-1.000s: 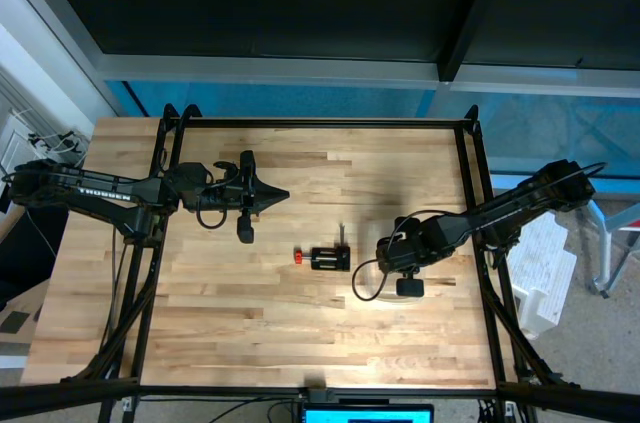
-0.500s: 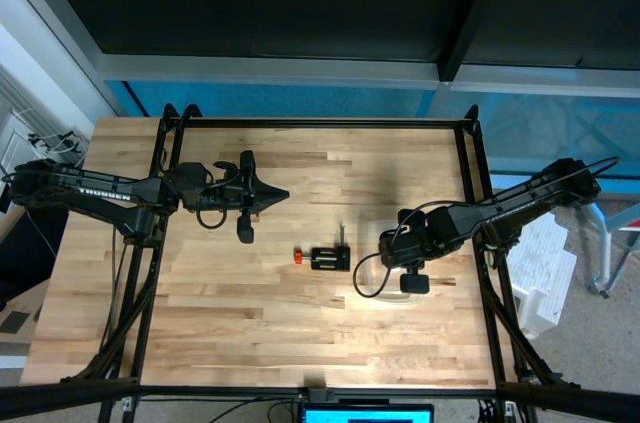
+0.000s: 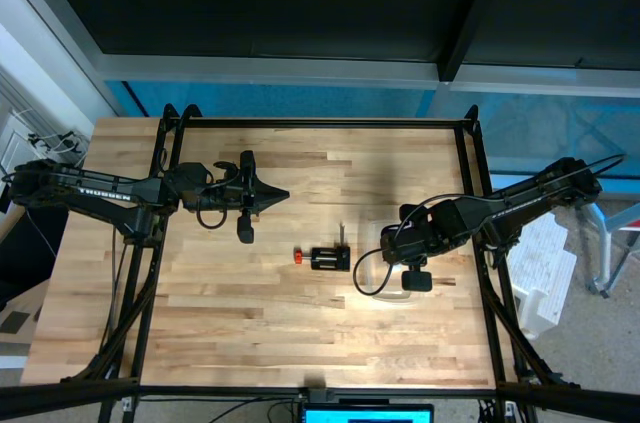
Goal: Pick the usb-c connector and install on the hub
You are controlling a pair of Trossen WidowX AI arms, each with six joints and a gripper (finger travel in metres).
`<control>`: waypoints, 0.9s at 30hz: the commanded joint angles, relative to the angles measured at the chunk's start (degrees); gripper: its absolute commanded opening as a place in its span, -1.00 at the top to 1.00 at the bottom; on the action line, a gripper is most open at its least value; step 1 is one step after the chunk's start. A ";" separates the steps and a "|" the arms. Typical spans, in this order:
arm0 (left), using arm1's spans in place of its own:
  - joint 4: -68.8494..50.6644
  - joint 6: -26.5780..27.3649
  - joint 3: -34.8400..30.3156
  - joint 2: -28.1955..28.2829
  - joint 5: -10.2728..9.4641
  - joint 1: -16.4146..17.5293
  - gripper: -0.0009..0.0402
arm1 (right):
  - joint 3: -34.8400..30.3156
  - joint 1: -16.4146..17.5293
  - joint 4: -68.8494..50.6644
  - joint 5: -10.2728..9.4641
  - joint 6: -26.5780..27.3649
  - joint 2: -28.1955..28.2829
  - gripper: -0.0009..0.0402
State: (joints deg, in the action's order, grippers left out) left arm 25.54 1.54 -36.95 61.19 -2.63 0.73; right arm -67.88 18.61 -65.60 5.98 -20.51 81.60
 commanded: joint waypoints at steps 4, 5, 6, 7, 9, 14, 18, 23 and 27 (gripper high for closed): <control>0.00 0.00 -0.02 0.02 0.02 0.02 0.96 | 0.02 -0.15 0.11 0.02 -0.02 0.26 0.96; 0.00 0.00 -0.02 0.02 0.02 0.00 0.96 | 0.02 -0.17 0.13 0.02 0.00 0.26 0.96; 0.02 0.00 -0.02 0.02 0.02 0.02 0.96 | 0.02 -0.28 0.13 0.00 -0.02 0.26 0.96; 0.02 0.00 -0.02 0.02 0.02 0.02 0.96 | 0.02 -0.37 0.11 0.00 0.00 0.26 0.96; 0.00 0.00 -0.02 0.02 0.02 0.02 0.96 | 0.02 -0.59 0.13 -0.02 0.00 0.26 0.96; 0.02 0.00 -0.02 0.02 0.02 0.02 0.96 | -0.26 -1.14 0.24 0.00 0.00 0.39 0.96; 0.00 0.00 -0.02 0.02 0.02 0.02 0.96 | -2.21 -1.95 -0.57 0.00 0.33 2.16 0.96; 0.02 0.00 -0.02 0.02 0.00 0.00 0.96 | -5.68 -2.84 -1.40 0.02 1.97 4.98 0.96; 0.02 0.00 -0.02 0.02 0.02 0.02 0.96 | -7.74 -3.65 -1.44 0.04 2.08 7.34 0.96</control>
State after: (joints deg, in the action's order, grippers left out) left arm 25.54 1.54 -36.95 61.21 -2.63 0.73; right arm -74.94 15.20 -67.05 5.98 -18.50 88.16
